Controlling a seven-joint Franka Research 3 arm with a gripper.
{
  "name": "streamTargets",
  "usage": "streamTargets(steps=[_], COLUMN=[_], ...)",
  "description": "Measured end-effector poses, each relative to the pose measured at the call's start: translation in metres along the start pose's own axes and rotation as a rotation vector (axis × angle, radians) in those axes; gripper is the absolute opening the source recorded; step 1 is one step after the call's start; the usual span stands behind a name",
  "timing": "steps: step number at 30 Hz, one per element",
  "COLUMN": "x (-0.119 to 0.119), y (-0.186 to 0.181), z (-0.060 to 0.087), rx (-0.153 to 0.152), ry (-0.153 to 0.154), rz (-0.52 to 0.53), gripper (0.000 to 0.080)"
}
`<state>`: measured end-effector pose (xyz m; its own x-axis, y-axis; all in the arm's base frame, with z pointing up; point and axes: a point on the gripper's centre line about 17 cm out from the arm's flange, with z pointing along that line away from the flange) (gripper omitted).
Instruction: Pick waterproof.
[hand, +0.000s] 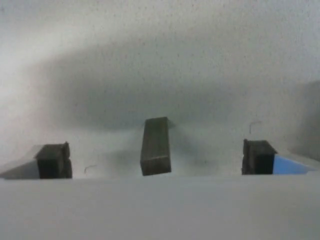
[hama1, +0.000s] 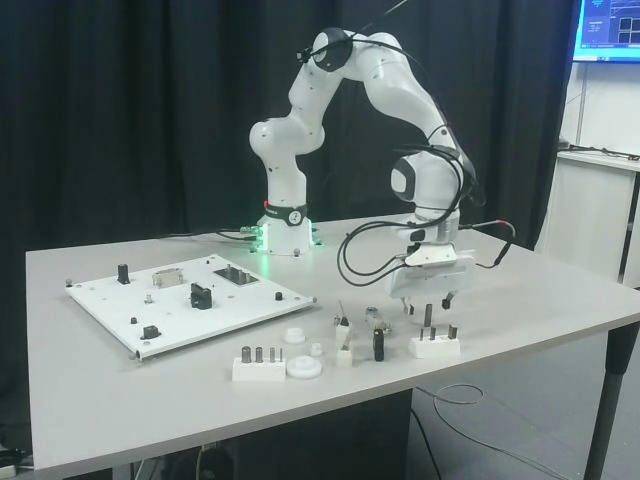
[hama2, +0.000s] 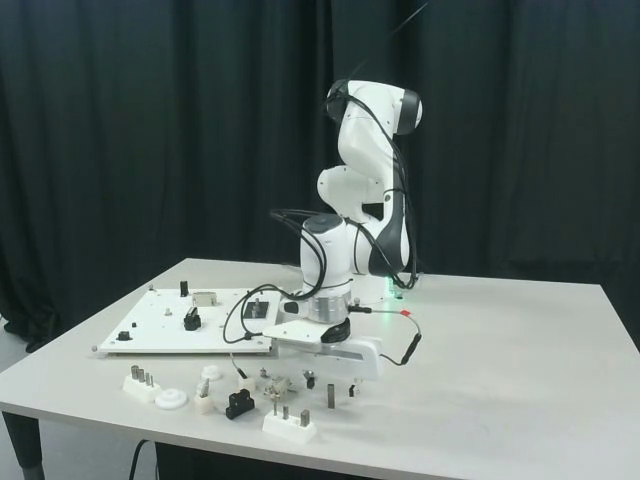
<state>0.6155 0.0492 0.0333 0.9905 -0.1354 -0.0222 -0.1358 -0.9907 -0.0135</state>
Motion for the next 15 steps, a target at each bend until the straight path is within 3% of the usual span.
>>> streamTargets(steps=[3,4,15], x=[-0.001,-0.001,0.000], y=[0.000,-0.001,-0.005], z=[-0.001,-0.002,-0.012], rx=[0.001,0.002,0.011], ry=[-0.007,-0.011,-0.039], rz=[0.003,0.004,0.004], gripper=[0.0561,0.0788,0.0797])
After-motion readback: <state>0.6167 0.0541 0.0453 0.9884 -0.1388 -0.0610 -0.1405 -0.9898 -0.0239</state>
